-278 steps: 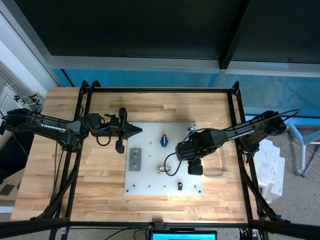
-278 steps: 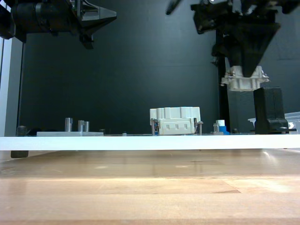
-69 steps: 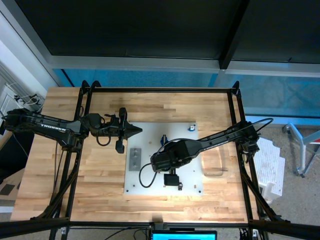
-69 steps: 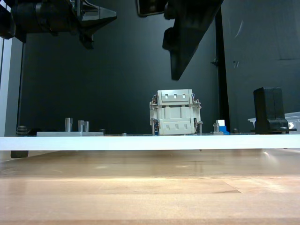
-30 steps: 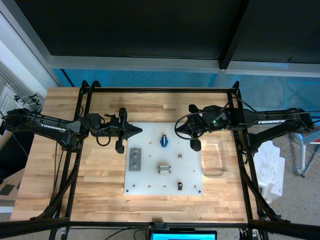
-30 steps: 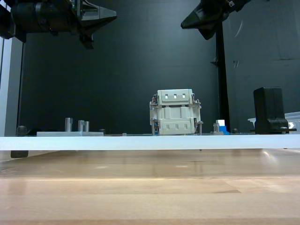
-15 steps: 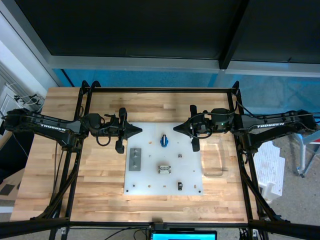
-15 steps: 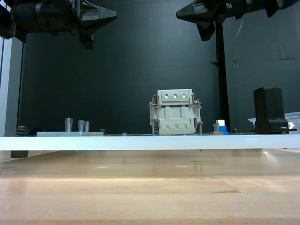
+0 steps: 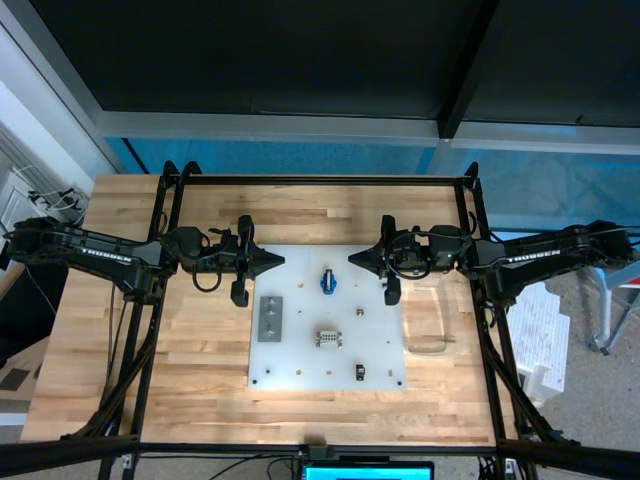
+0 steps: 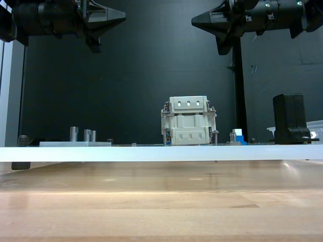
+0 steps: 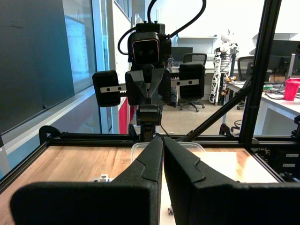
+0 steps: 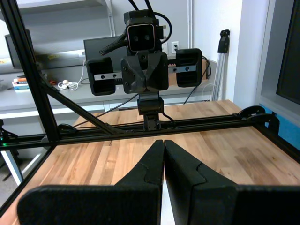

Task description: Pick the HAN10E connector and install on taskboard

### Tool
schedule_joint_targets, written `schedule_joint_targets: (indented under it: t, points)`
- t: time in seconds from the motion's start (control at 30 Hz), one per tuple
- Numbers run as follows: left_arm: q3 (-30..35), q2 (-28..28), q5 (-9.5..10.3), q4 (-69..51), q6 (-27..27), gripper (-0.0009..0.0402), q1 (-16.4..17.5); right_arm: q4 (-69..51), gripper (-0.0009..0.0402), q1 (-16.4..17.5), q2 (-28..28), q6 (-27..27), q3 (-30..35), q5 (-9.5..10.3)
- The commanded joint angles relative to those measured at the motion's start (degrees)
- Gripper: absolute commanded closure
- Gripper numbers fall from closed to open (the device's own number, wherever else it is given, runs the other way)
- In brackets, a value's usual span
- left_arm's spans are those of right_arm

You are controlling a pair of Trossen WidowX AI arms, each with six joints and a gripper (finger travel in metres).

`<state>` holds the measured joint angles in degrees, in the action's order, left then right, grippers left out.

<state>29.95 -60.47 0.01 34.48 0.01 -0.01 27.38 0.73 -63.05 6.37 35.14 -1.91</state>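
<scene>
My right gripper (image 9: 354, 258) has pulled back to 1 o'clock of the taskboard (image 9: 290, 372), fingers together and empty. The HAN10E connector (image 9: 328, 340) sits plugged in toward 6 o'clock, so the job looks finished. My left gripper (image 9: 278, 260) hangs at 11 o'clock, fingers together, empty.

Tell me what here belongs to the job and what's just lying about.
Job: pale beige block connector on white square taskboard; left gripper and right gripper, shut, above its far edge.
Lying about: grey metal block, blue part, black block, clear plastic tray.
</scene>
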Motion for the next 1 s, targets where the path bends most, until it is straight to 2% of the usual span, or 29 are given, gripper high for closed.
schedule_joint_targets:
  t: [0.03, 0.4, 0.57, 1.0]
  points:
    - [0.0, 0.0, 0.0, 0.0, 0.0, 0.0392, 0.0, -0.5, 0.0393, 0.0, 0.0, 0.0, 0.8, 0.02]
    - [0.0, 0.0, 0.0, 0.0, 0.0, 0.0392, 0.0, -1.8, 0.0393, 0.0, 0.0, -0.5, 1.8, -0.09]
    - [0.0, 0.0, 0.0, 0.0, 0.0, 0.0392, 0.0, -2.6, 0.0393, 0.0, 0.0, -2.7, 2.8, -0.11]
    - [0.0, 0.0, 0.0, 0.0, 0.0, 0.0392, 0.0, -2.5, 0.0393, 0.0, 0.0, -4.4, 2.8, 0.04]
